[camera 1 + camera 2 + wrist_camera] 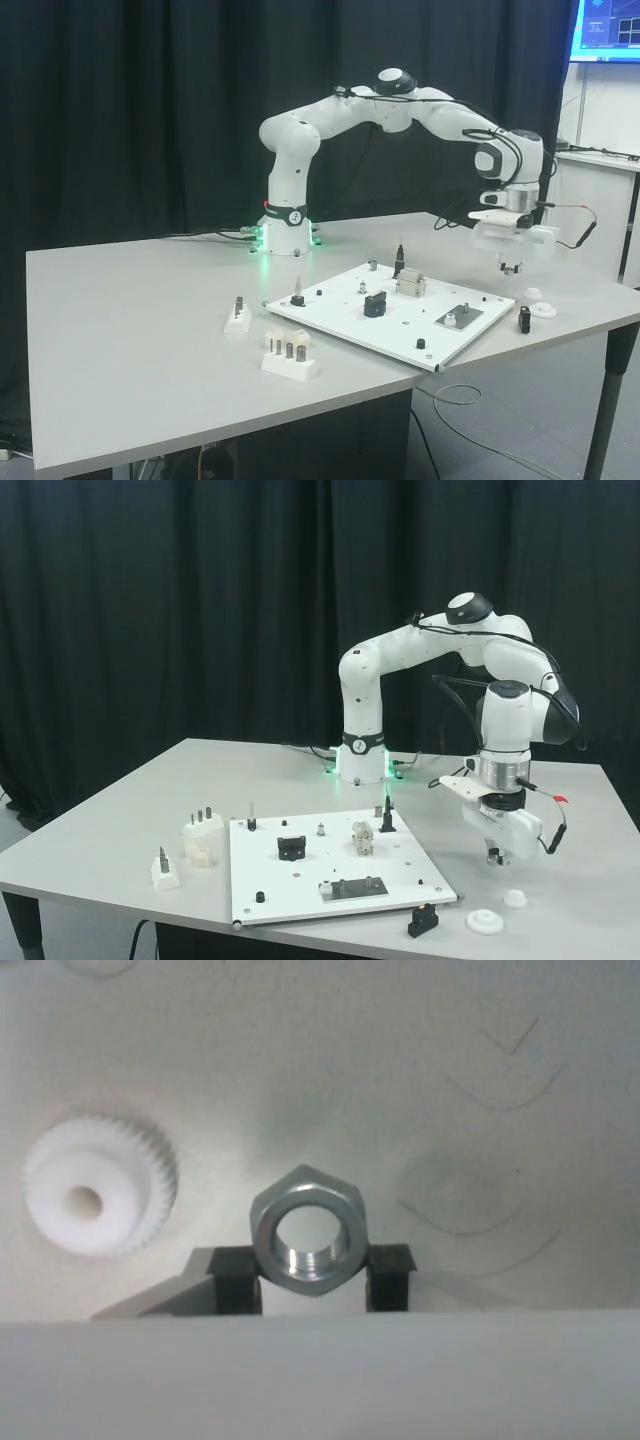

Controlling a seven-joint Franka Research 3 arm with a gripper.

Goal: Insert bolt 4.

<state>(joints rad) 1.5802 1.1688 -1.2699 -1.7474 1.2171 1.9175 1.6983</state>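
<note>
Pincer [312, 1282] grips a grey metal hex nut [307, 1228] between its two black fingertips [236, 1280], jaws closed down to the nut's width. The threaded bore faces the wrist camera. The task says bolt 4, but what the wrist view shows is a nut, not a bolt.

Location: the arm [400, 105] holds the pincer [508, 266] above the grey table [120, 300], off the edge of the white assembly board [340, 320] farthest from the two part holders. The nut hangs clear of the table surface. A white gear [98, 1198] lies on the table just below and to the side, apart from the nut. In the second room view, the gear [484, 921] and a smaller white disc [515, 898] sit near the board's corner, with a small black block [424, 920] beside them.

Progress estimate: pick-up looks done, since the part is in hand and lifted. Transport and insertion are still open. The part is not over the board yet, and nothing is seated or threaded. The target position on the board cannot be identified from these views; several studs and fixtures stand on it. Two white part holders [290, 355] with pins sit on the table on the other side of the board, well apart from the pincer.

Remaining: move over the board, align with the target, lower, engage, release.
</note>
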